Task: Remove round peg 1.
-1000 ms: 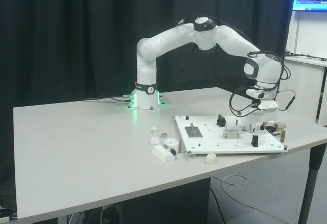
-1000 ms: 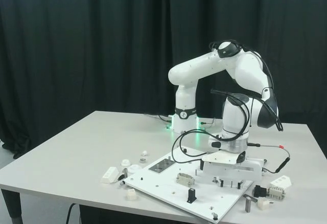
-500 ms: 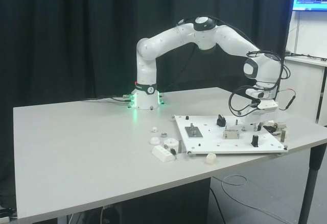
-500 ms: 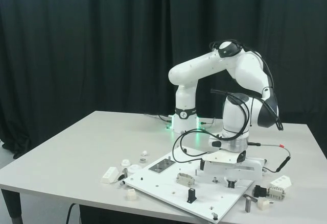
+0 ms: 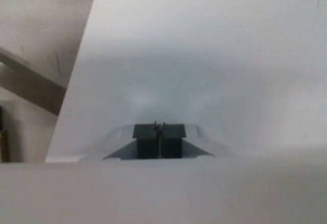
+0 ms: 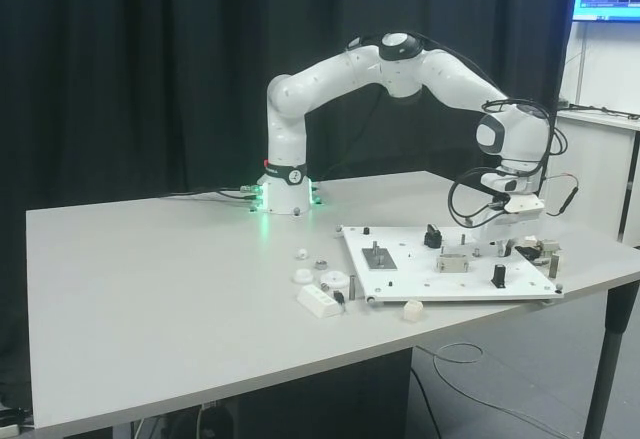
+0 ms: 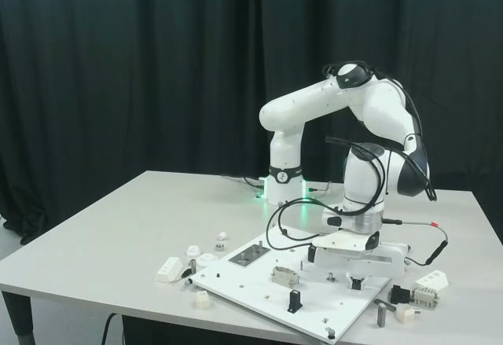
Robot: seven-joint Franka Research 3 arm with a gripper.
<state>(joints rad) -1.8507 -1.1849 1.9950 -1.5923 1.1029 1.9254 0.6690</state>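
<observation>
Round peg 1 not to be singled out among small upright pins on the flat white board (image 7: 259, 286), below the gripper (image 5: 159, 141). Jaws narrow, black pads (image 5: 145, 140) meeting at a thin seam; cannot tell if anything is pinched. Smooth grey worktop (image 7: 126, 227) open beside the board. White arm (image 7: 314, 101) arched over the board, wrist pointing down.

Arm (image 6: 330, 69): glossy white plastic shell. Table (image 6: 150, 279): matt grey, smooth. Curtain (image 7: 118, 70): black cloth; board (image 7: 259, 291) smooth white.
</observation>
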